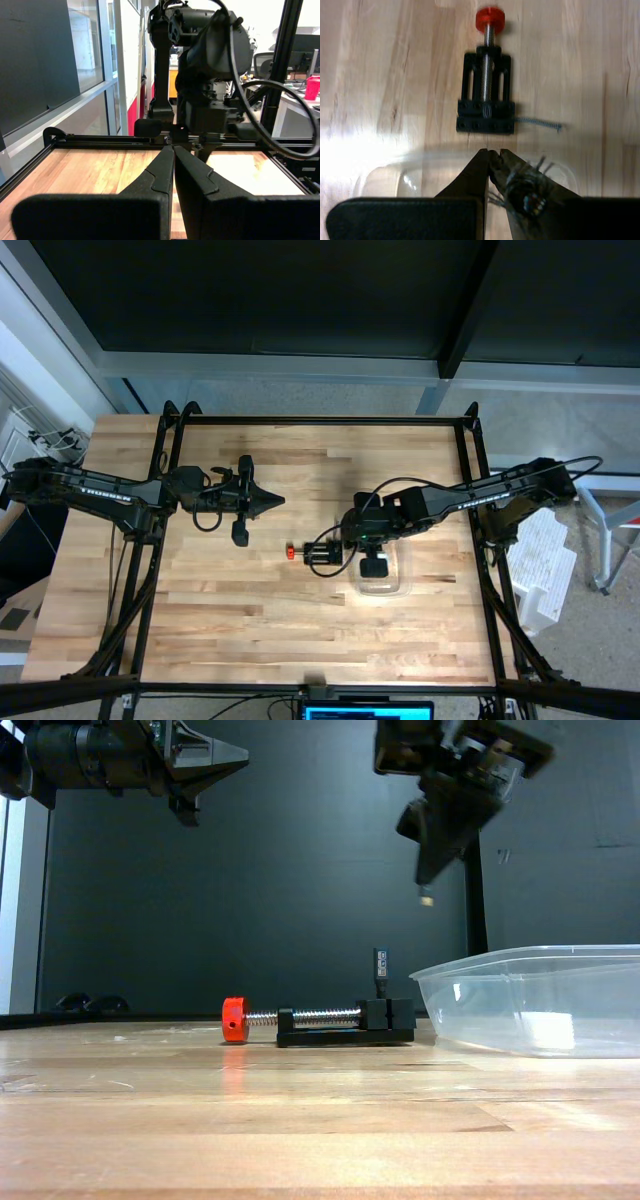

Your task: Remove the USB-C connector from taskboard and place in the container

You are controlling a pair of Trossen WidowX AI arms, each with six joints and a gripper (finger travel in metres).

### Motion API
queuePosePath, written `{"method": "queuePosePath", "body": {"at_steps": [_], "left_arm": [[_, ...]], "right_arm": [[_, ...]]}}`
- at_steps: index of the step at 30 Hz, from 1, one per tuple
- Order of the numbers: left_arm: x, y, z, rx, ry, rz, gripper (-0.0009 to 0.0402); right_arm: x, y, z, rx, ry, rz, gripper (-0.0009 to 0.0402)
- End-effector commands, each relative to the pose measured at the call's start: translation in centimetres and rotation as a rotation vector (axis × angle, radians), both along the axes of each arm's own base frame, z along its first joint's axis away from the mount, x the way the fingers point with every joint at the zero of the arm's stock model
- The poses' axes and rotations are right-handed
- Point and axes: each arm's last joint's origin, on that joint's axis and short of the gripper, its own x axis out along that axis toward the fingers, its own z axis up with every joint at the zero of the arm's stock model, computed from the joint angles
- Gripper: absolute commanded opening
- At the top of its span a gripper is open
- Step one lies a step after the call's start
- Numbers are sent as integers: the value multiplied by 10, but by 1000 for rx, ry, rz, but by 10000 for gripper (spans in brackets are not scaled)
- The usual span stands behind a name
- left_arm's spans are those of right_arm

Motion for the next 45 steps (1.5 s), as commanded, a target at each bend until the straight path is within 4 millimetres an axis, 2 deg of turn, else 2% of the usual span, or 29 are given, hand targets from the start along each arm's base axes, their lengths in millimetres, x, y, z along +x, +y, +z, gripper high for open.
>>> {"method": "queuePosePath", "body": {"at_steps": [1, 10, 15, 37, 41, 45], "left_arm": [[0, 0, 0, 0, -1, 0, 0], [0, 0, 0, 0, 0, 0, 0], [0, 0, 0, 0, 0, 0, 0], [0, 0, 0, 0, 0, 0, 0], [0, 0, 0, 0, 0, 0, 0], [0, 0, 0, 0, -1, 0, 0]], "right_arm": [[-13, -3, -5, -7, 15, -1, 0], [-45, -8, -22, -12, 43, -2, 1], [-55, -11, -28, -35, 52, -19, 17], [-55, -11, -26, -29, 37, -20, 146], [-56, -11, -23, -24, 17, -19, 149], [-56, -13, -11, -7, -79, -25, 117]]}}
